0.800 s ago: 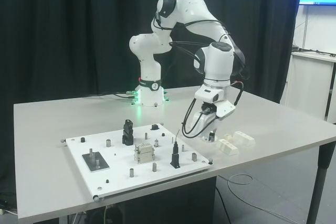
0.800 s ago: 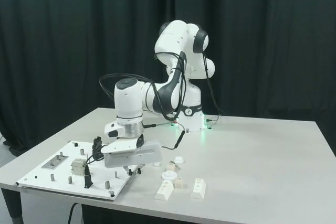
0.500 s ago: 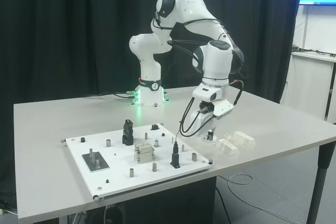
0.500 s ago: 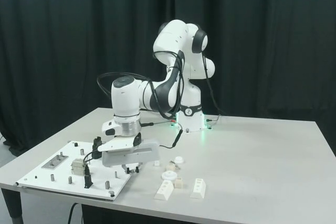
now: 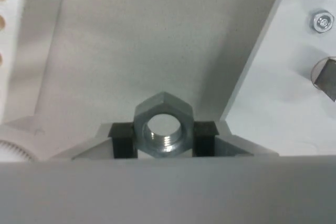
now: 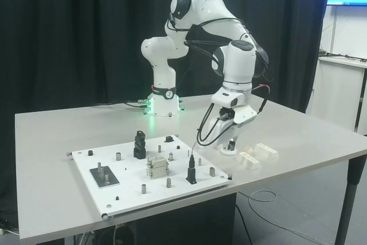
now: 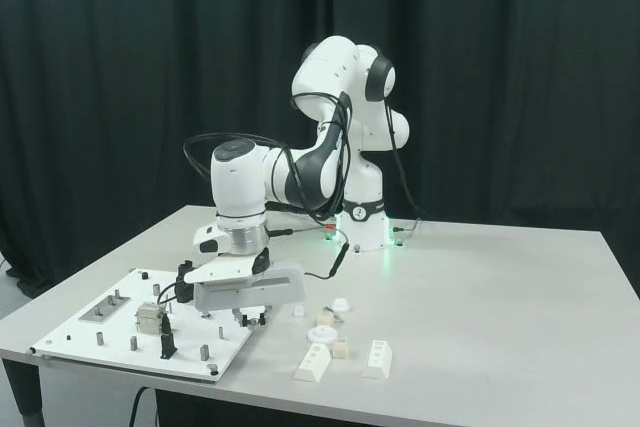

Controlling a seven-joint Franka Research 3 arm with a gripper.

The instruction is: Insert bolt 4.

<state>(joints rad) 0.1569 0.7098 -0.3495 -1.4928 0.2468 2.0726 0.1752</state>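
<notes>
Gripper (image 5: 163, 139) clamped on the hex bolt (image 5: 162, 127), head gripped flat-to-flat with its threaded bore facing the wrist camera, held above the grey table (image 5: 157, 40) just beside the white board (image 5: 283, 103) edge; board's holes lie off to one side.

Even overhead light fills both room views, bright on the counter (image 6: 69, 130) against a black curtain (image 7: 120, 67). Soft shadows sit under the arm (image 6: 229, 67). A green glow marks its base. The wrist view's near edge at 6 o'clock is blurred.
</notes>
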